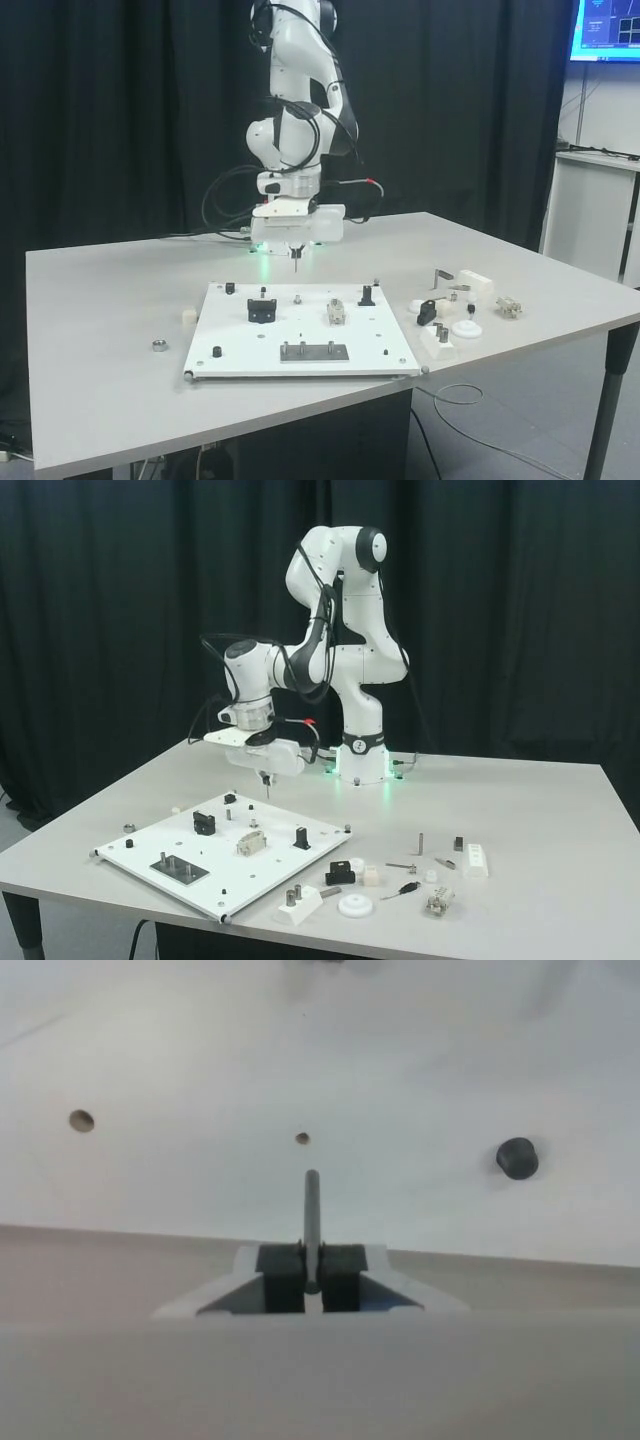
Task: Place round peg 1.
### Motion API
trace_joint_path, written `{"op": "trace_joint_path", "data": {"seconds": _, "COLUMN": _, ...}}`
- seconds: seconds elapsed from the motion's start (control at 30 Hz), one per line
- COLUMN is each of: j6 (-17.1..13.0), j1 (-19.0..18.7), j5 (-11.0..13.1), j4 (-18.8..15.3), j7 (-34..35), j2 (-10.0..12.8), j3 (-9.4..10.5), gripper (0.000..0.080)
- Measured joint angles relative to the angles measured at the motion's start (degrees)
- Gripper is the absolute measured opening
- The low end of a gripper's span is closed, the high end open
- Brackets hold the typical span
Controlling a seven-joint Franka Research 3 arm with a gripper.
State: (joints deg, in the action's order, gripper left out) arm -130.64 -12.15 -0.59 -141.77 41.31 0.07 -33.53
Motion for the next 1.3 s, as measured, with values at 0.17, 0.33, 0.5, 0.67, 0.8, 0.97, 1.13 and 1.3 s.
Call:
{"op": "trace_joint_path", "data": {"seconds": 0.17, "j6": 0.5, "j1": -0.1, "j5": -0.5, "j4": 0.0, "j7": 0.4, "j2": -0.7, "j3": 0.01, "gripper": 0.0035}}
{"op": "trace_joint_path", "data": {"seconds": 0.33, "j6": 0.5, "j1": -0.1, "j5": -0.6, "j4": 0.0, "j7": 0.6, "j2": -1.0, "j3": 0.01, "gripper": 0.0035}}
{"op": "trace_joint_path", "data": {"seconds": 0.5, "j6": 0.5, "j1": -0.2, "j5": -0.6, "j4": 0.0, "j7": 0.6, "j2": -1.0, "j3": 0.01, "gripper": 0.0035}}
{"op": "trace_joint_path", "data": {"seconds": 0.67, "j6": 0.5, "j1": -0.2, "j5": -0.6, "j4": 0.0, "j7": 0.6, "j2": -1.0, "j3": 0.01, "gripper": 0.0035}}
{"op": "trace_joint_path", "data": {"seconds": 0.8, "j6": 0.5, "j1": -0.2, "j5": -0.7, "j4": 0.0, "j7": 0.6, "j2": -1.0, "j3": 0.01, "gripper": 0.0035}}
{"op": "trace_joint_path", "data": {"seconds": 0.97, "j6": 0.4, "j1": -0.2, "j5": -0.8, "j4": 0.0, "j7": 0.6, "j2": -1.0, "j3": 0.01, "gripper": 0.0035}}
{"op": "trace_joint_path", "data": {"seconds": 1.13, "j6": 0.1, "j1": -0.2, "j5": -0.9, "j4": 0.0, "j7": 0.6, "j2": -1.0, "j3": 0.01, "gripper": 0.0035}}
{"op": "trace_joint_path", "data": {"seconds": 1.3, "j6": -0.1, "j1": -0.2, "j5": -0.9, "j4": 0.0, "j7": 0.6, "j2": -1.0, "j3": 0.01, "gripper": 0.0035}}
